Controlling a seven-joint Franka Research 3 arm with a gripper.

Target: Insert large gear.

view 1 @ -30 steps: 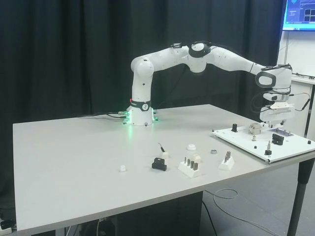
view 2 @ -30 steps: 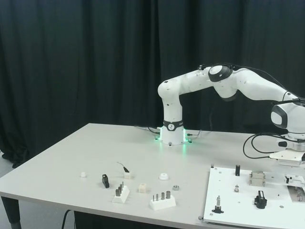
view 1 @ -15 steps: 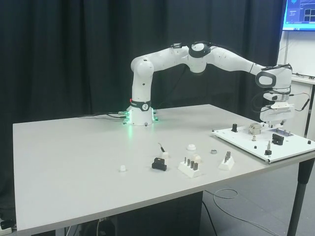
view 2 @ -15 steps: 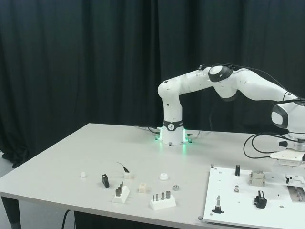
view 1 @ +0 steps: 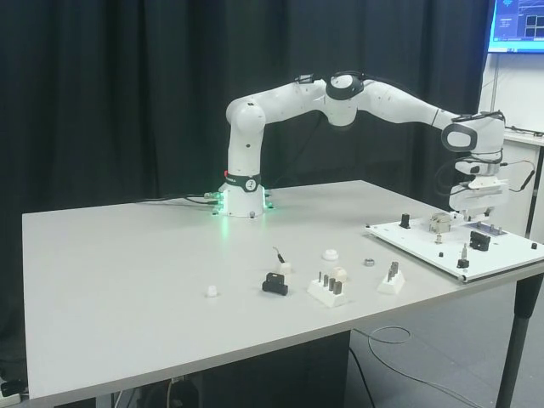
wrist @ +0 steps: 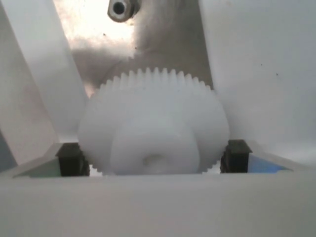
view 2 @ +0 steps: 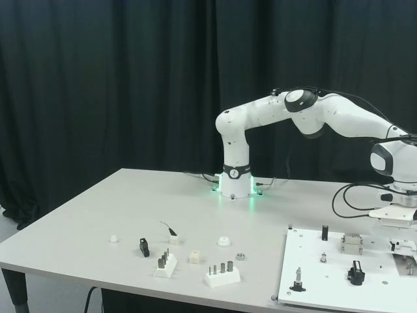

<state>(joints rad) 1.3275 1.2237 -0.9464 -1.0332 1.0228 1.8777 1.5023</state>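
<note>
Closest to the wrist camera: black fingertip pads pressed against opposite edges of the large gear, white, toothed, hub facing the lens. Gripper clamped on the gear, held above a bare metal plate with a small screw beyond. No shaft visible under the gear, so alignment impossible to confirm.

Farther out, in the first room view: loose parts scattered on the grey table, among them a white peg stand, a black clip and a small white cap. Then the white assembly board at the table's far corner, with the gripper low over it. Behind, the arm's base ringed in green light.

Likely risks from here: bore missing its shaft and jamming on descent; teeth clashing with a neighbouring gear, if one is mounted nearby; gear tilting in the pads under a skewed push, given contact only at two narrow points on the rim.
</note>
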